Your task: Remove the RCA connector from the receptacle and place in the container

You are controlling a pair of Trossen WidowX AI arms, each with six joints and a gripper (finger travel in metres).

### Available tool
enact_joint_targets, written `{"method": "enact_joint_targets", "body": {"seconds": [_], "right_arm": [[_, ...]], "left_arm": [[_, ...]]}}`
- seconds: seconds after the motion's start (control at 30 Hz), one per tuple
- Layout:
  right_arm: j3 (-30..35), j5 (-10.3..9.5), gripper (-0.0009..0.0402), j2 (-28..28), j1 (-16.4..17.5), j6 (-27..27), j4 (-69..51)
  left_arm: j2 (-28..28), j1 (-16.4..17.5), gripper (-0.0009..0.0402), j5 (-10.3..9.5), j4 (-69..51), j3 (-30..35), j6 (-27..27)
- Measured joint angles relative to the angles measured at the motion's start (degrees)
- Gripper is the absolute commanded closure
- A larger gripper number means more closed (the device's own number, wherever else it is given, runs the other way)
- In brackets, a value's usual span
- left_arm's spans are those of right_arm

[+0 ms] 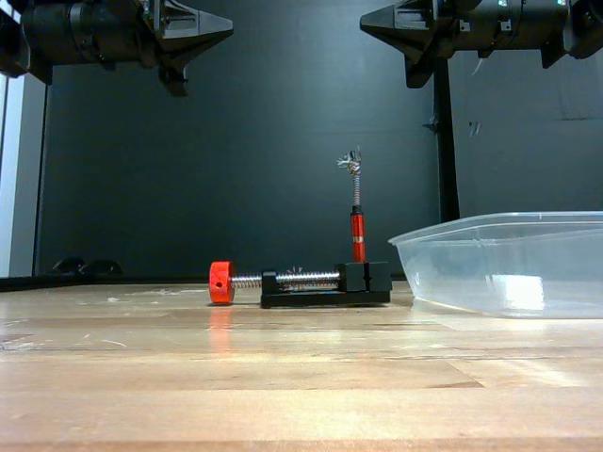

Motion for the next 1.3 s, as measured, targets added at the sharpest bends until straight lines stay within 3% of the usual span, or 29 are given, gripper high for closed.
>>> {"method": "enact_joint_targets", "body": {"seconds": [0.73,0.87,0.97,1.3], "right_arm": [[0.00,-0.15,0.0393,0.31,0.02,0.04,0.00],[0.00,-0.46,0.0393,0.59,0.17,2.91,-1.27],[0.81,-1.16,0.0393,0.61,0.24,4.76,-6.14],[11.10,-0.61,0.0393,2.19,1.38,5.14,-34.71]], "left_arm": [[0.00,0.00,0.0393,0.00,-0.02,-0.02,0.00],[0.00,0.00,0.0393,0.02,-0.02,0.00,0.00],[0.00,0.00,0.0393,0.00,0.00,0.00,0.00],[0.00,0.00,0.0393,0.00,-0.02,-0.02,-0.02]]}}
